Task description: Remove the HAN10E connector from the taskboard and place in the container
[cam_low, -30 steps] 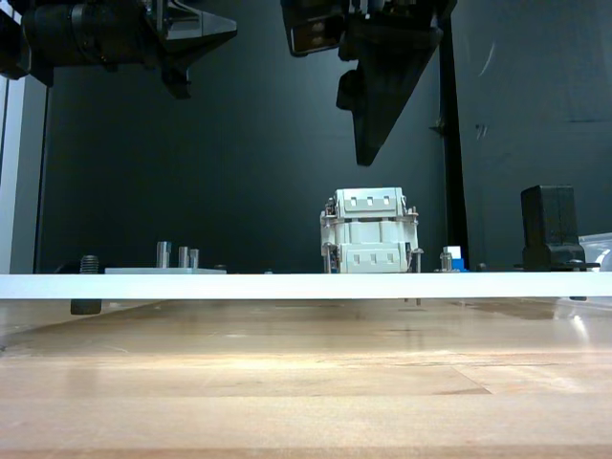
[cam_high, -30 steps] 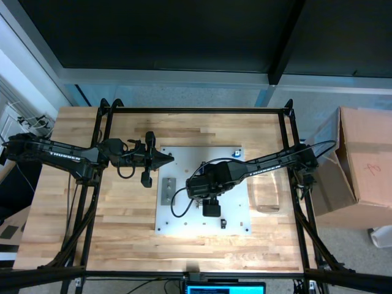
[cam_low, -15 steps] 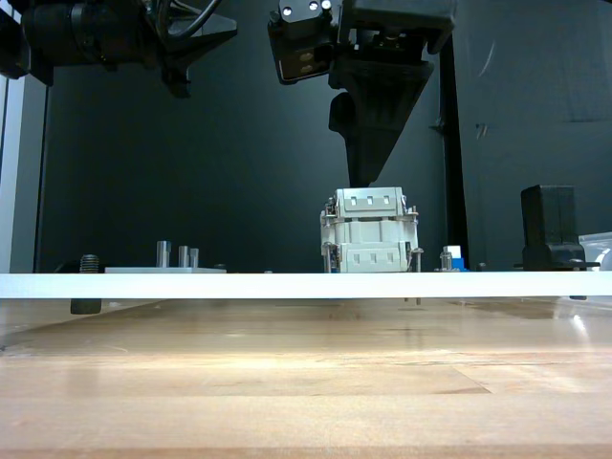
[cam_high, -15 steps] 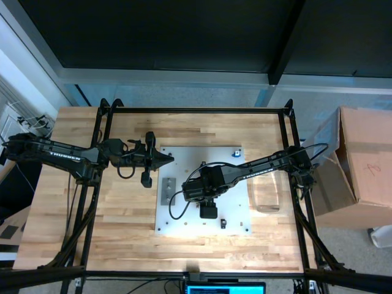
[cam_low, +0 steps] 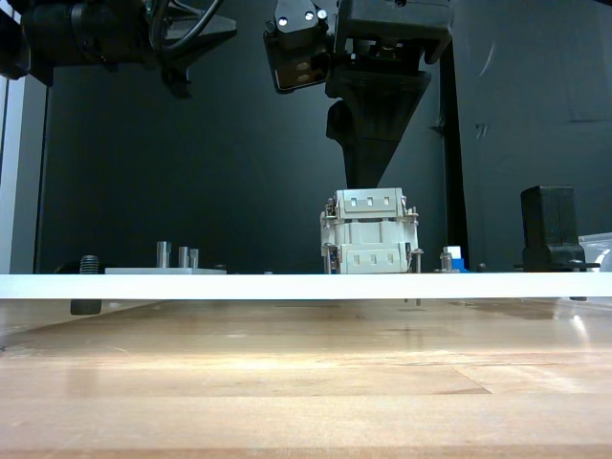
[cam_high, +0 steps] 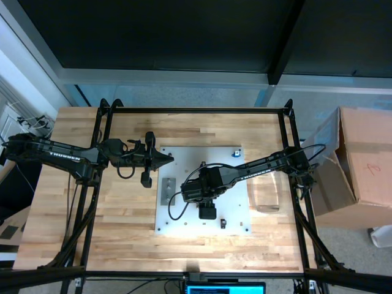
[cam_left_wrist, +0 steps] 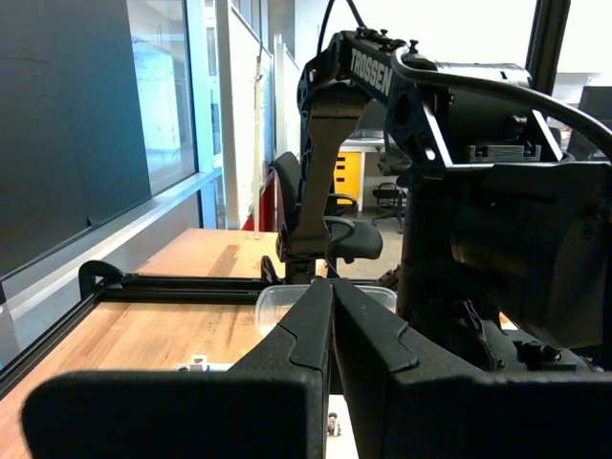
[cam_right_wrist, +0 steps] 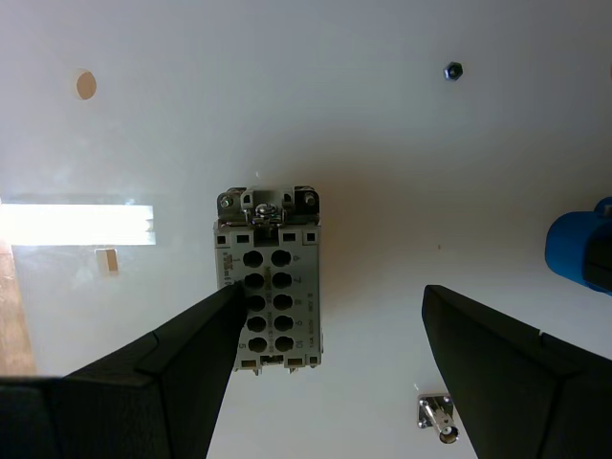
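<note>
Right end effector point(cam_right_wrist: 330, 292): fingers apart, pointing straight down over the middle of the board point(cam_high: 184, 223). One finger point(cam_right_wrist: 182, 354) overlaps the connector's side and the other stands clear of it. In the low view the tips sit right at the connector's top; whether they touch it I cannot tell.
Left end effector point(cam_left_wrist: 332, 287): fingers pressed together, held high at the upper left of the low view, just off the board's left edge in the high view.
Connector point(cam_right_wrist: 268, 277): pale grey block, upright and fully in its seat on the board. Its top face has ten round holes in two rows of five, with a metal clamp and screws at one end.
Counts: one connector, one board, one container, two arms, one blue part point(cam_right_wrist: 583, 253), one black block point(cam_low: 550, 228).
Container point(cam_high: 266, 196): clear tub on the worktop point(cam_high: 122, 245), just right of the board; the wood grain shows through it.
</note>
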